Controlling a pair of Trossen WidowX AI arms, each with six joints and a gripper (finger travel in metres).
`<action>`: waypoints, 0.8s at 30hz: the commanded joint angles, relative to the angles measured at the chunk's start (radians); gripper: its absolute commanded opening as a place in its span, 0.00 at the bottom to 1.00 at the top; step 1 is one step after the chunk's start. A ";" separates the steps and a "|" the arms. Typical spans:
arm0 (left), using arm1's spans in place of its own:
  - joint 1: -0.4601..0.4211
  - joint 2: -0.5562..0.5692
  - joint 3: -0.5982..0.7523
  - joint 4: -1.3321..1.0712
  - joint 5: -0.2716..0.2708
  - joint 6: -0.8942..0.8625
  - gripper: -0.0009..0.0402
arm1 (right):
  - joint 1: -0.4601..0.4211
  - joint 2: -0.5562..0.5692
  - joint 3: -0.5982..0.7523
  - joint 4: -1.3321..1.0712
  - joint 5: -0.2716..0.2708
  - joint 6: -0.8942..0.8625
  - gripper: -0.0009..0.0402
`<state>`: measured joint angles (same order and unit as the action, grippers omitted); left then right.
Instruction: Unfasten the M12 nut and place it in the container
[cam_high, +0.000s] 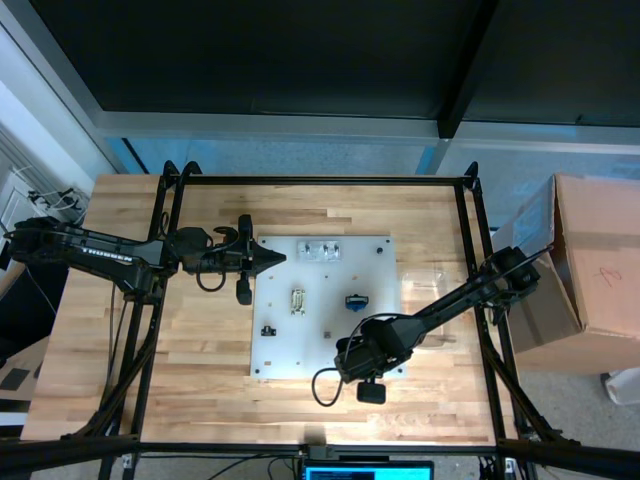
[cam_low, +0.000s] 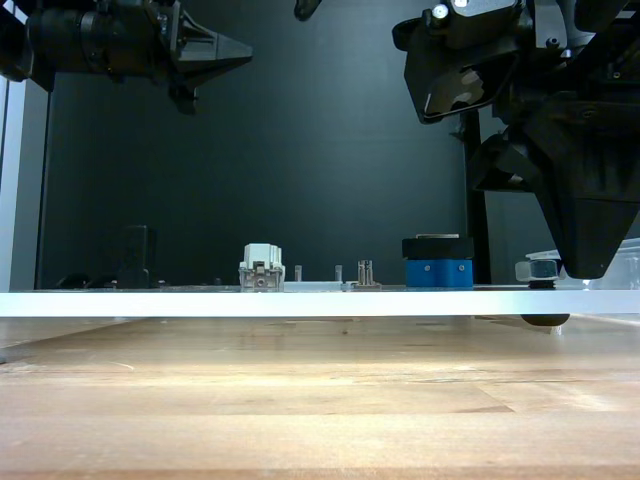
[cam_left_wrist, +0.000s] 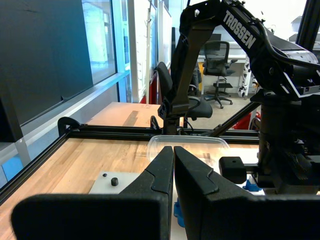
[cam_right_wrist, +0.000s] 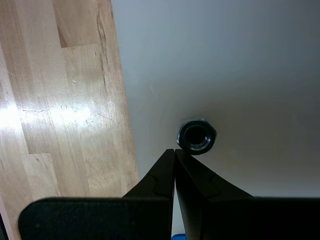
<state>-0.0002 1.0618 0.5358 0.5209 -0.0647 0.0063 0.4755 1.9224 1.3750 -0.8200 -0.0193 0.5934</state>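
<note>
Nut (cam_right_wrist: 196, 136) sits on its stud (cam_low: 541, 284) on the white board (cam_right_wrist: 240, 60), just beside our right gripper (cam_right_wrist: 174, 150), whose jaws are closed on nothing. Our left gripper (cam_left_wrist: 173, 148) hovers above the board's far left edge, jaws closed.

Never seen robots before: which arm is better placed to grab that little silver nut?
Right. The right gripper, shut, hangs just beside the nut, apparently on its stud; the left gripper, shut, hovers across the board.
</note>
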 joint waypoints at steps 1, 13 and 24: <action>0.000 0.000 0.000 0.000 0.000 0.000 0.02 | 0.001 -0.004 0.006 -0.056 0.154 0.019 0.02; 0.000 0.000 0.000 0.000 0.000 0.000 0.02 | 0.007 -0.022 0.050 -0.137 0.085 0.042 0.02; 0.000 0.000 0.000 0.001 0.000 0.000 0.02 | 0.010 0.014 0.056 -0.033 -0.048 0.046 0.02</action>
<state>-0.0002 1.0618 0.5358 0.5213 -0.0643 0.0059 0.4843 1.9266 1.4307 -0.8558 -0.0727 0.6380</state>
